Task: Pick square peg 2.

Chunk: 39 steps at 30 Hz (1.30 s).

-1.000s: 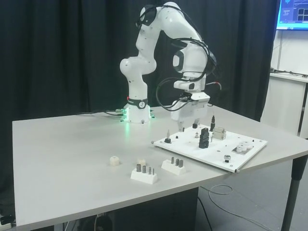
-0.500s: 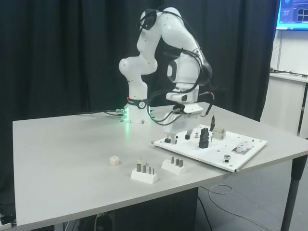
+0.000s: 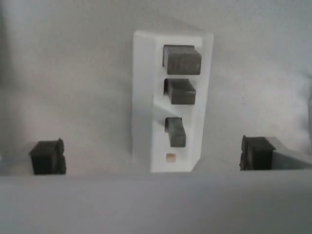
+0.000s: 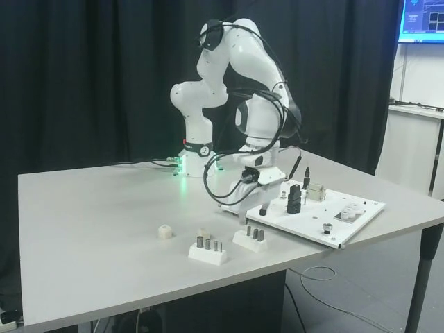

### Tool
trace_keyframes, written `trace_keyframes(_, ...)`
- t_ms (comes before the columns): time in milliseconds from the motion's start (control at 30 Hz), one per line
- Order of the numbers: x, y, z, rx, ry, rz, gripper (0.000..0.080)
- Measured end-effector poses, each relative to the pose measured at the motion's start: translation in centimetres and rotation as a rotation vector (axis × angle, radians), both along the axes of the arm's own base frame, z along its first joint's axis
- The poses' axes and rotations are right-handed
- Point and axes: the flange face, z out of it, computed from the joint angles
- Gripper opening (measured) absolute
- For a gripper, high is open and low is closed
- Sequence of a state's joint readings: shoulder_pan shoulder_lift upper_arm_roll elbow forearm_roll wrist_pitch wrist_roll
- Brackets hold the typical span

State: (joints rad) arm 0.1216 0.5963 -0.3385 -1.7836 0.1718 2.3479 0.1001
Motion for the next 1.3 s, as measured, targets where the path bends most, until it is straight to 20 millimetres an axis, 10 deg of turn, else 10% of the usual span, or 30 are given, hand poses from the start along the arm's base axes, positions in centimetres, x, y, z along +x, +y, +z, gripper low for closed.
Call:
trace_keyframes(1000,1.4,-2.1,-3.2,0.042,0.029,-0.049,0.0702)
trace_keyframes(1033,1.4,-2.2,-3.2,0.043,0.03,-0.05,0.038)
trace_keyframes(1200,1.7,-2.4,-2.9,0.05,0.04,-0.053,0.038)
trace_keyframes(1233,1.7,-2.4,-2.8,0.052,0.043,-0.054,0.018)
trace_keyframes(1300,1.8,-2.4,-2.6,0.054,0.046,-0.055,0.018)
